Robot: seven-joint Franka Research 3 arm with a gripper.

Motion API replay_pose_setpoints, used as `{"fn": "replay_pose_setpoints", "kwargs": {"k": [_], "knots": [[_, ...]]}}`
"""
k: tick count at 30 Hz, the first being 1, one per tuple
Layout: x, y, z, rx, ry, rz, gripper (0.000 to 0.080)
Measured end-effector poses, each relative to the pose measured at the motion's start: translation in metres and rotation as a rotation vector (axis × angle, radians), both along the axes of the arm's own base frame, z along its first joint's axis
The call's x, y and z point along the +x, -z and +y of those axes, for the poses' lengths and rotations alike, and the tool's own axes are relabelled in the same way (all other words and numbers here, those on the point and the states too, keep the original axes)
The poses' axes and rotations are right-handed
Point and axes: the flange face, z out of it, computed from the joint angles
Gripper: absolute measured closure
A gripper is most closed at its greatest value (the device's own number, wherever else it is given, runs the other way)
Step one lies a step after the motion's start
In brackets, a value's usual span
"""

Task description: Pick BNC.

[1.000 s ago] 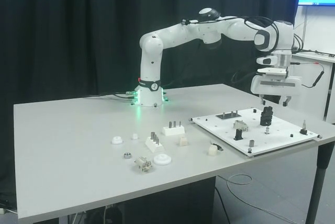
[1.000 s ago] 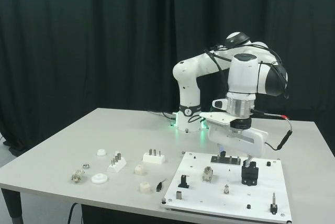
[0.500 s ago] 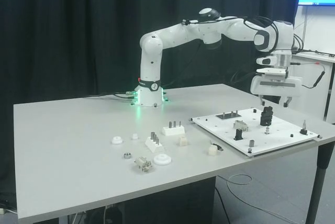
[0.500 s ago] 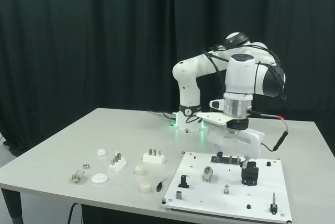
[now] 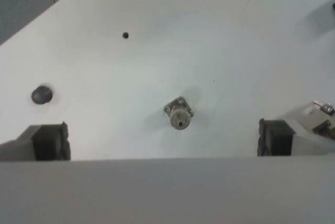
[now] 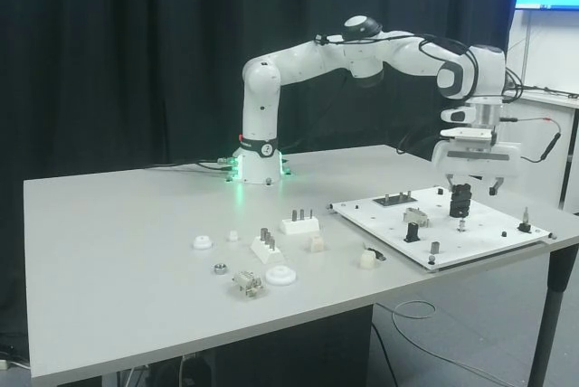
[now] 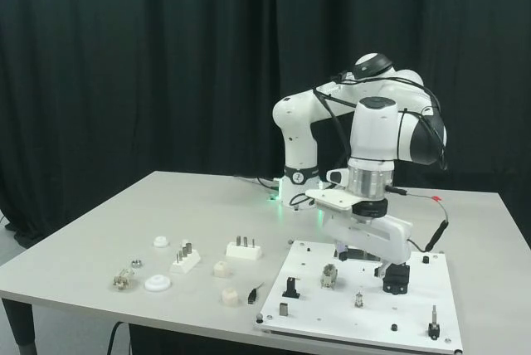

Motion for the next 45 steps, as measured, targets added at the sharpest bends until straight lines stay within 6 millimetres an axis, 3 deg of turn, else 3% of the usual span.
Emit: {"fn": "replay_pose_setpoints", "kwargs": {"k": [45], "knots": [[0.004, 0.065, -0.004, 0.016, -0.008, 0.05, 0.0003]]}}
